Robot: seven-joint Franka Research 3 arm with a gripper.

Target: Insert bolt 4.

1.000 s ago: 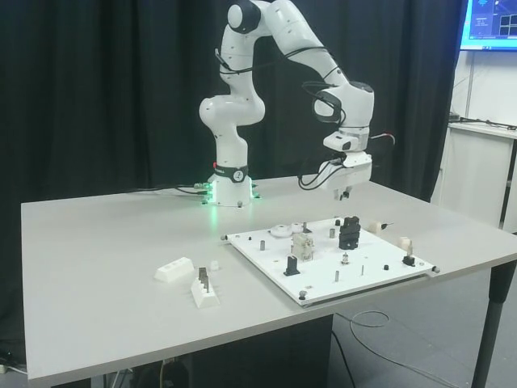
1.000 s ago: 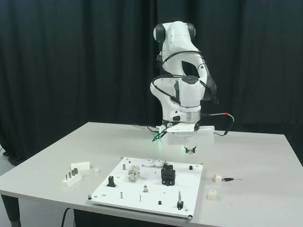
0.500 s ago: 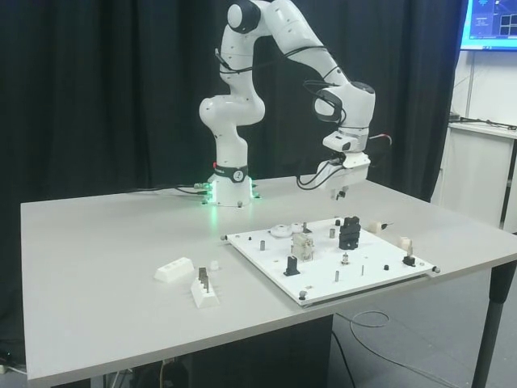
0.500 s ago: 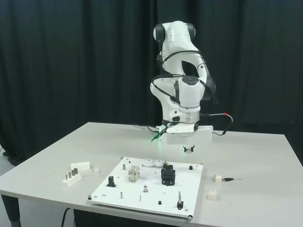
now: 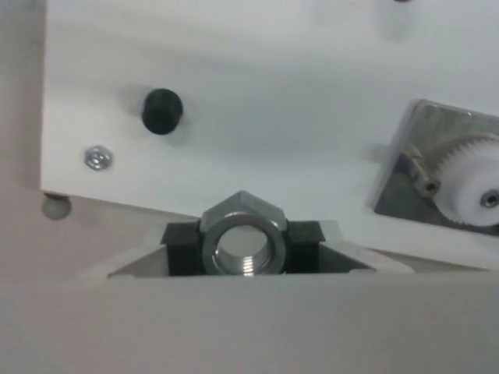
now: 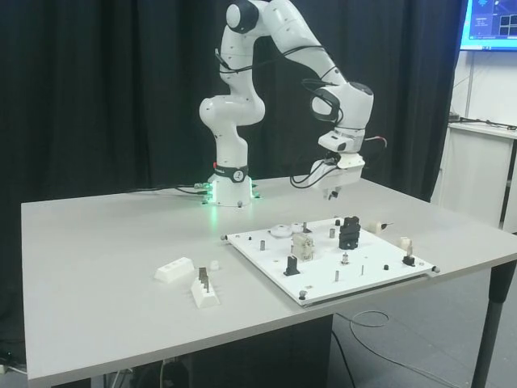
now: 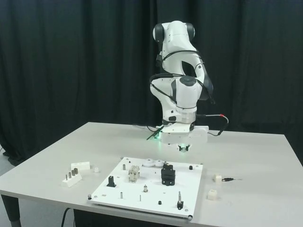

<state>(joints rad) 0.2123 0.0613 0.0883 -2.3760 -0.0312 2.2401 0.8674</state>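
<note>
While the white robot arm (image 6: 279,32) is being poised above the far edge of the flat white assembly board (image 7: 189,189) on the grey bench (image 6: 97,242), a grey threaded hexagonal metal nut (image 5: 242,238) is being gripped between the closed jaws, clear of the board. A small black round knob (image 5: 162,111) and a white toothed gear (image 5: 472,183) are being seen on the board below.

Two distant room cameras face the surface (image 6: 97,242) from different sides, sharing arm (image 7: 177,90) and board (image 7: 151,187); the wrist camera looks closely down past the claw (image 5: 243,248).
</note>
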